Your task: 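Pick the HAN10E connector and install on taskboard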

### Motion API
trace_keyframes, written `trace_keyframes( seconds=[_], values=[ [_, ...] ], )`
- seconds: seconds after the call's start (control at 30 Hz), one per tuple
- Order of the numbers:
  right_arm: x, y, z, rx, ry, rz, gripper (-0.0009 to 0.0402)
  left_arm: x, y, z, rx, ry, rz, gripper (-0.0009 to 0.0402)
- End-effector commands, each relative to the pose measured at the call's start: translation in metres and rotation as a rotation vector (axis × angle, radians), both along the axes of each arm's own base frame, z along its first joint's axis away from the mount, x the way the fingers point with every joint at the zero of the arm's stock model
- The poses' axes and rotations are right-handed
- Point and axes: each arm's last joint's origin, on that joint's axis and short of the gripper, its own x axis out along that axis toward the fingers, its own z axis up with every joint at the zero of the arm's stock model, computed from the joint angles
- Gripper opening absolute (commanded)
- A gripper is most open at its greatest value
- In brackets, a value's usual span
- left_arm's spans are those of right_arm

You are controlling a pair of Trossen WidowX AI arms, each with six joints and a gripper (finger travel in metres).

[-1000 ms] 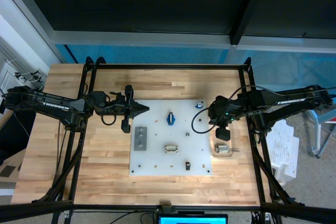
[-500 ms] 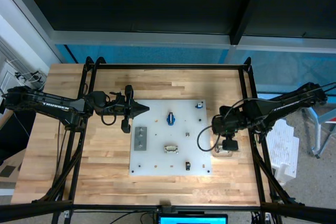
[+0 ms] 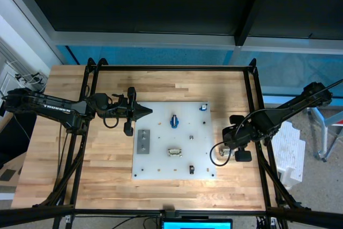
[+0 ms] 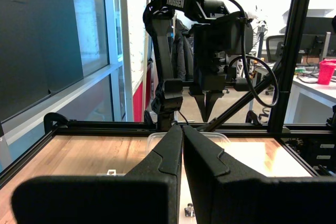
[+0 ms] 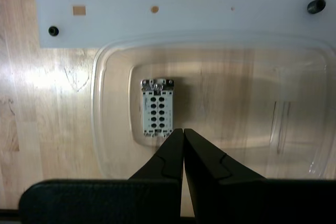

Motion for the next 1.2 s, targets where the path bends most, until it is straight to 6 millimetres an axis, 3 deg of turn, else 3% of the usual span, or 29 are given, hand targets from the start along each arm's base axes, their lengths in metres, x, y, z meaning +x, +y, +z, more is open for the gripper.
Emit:
trace_keyframes(
  seconds=[0.03,0.37,0.87,1.2],
  values=[
    [-0.002,0.001,0.0,-0.006,0.009,0.007,0.0,0.0,0.0,0.0,0.0,0.0,0.0,0.0001],
    [0.002,0.005,-0.007,-0.027,0.047,0.012,0.0021,0.0,0.0,0.0,0.0,0.0,0.0,0.0001],
    [0.012,0.02,-0.028,-0.059,0.068,0.023,0.0241,0.0,0.0,0.0,0.0,0.0,0.0,0.0001],
    [0.012,0.021,-0.04,-0.05,0.051,-0.002,0.0261,0.0,0.0,0.0,0.0,0.0,0.0,0.0001]
  ],
)
